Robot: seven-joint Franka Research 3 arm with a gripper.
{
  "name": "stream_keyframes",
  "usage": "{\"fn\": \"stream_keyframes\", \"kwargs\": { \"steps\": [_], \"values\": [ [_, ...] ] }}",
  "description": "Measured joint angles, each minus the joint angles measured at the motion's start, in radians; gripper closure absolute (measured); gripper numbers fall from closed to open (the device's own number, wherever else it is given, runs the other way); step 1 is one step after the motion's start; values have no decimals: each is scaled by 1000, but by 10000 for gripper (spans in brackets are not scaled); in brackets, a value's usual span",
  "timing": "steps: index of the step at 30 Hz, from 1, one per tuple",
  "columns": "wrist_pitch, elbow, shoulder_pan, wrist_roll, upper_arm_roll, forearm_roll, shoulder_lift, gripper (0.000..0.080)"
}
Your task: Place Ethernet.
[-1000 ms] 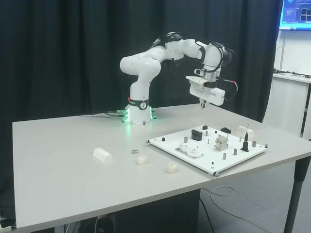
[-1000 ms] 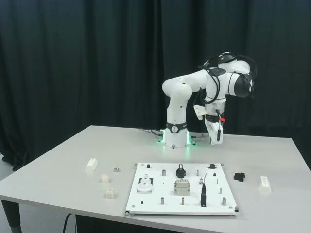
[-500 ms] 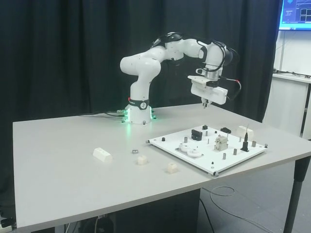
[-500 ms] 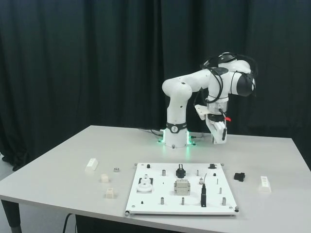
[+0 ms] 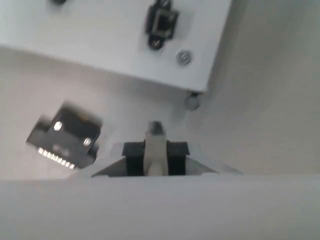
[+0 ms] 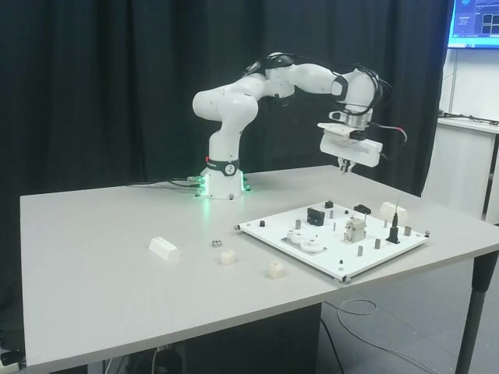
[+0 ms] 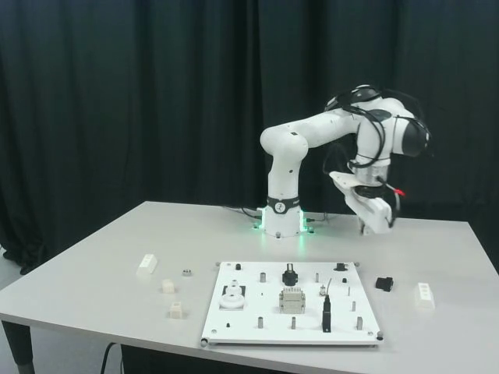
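Jaws (image 5: pixel 156 150) clenched on the plug (image 5: pixel 155 150) — held high over the counter (image 6: pixel 101 257). Below it: board (image 5: pixel 100 40) corner with socket (image 5: pixel 163 21), black connector (image 5: pixel 65 141) beside.

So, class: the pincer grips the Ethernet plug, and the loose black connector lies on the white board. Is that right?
Not quite. The black connector lies on the grey table, beside the white board, not on it, as the wrist view shows. The rest holds: the pincer does grip the Ethernet plug.
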Motion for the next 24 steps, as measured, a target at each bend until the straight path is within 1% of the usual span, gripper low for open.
{"fn": "stream_keyframes", "kwargs": {
  "steps": [4, 9, 13, 19, 24],
  "values": [
    [28, 40, 0, 0, 35, 7, -8, 724],
    [78, 86, -2, -7, 84, 6, -23, 724],
    [125, 113, -5, -55, 123, -2, -31, 724],
    [200, 137, -9, -119, 176, -7, -46, 724],
    [262, 144, -10, -161, 213, -7, -69, 724]
  ]
}}
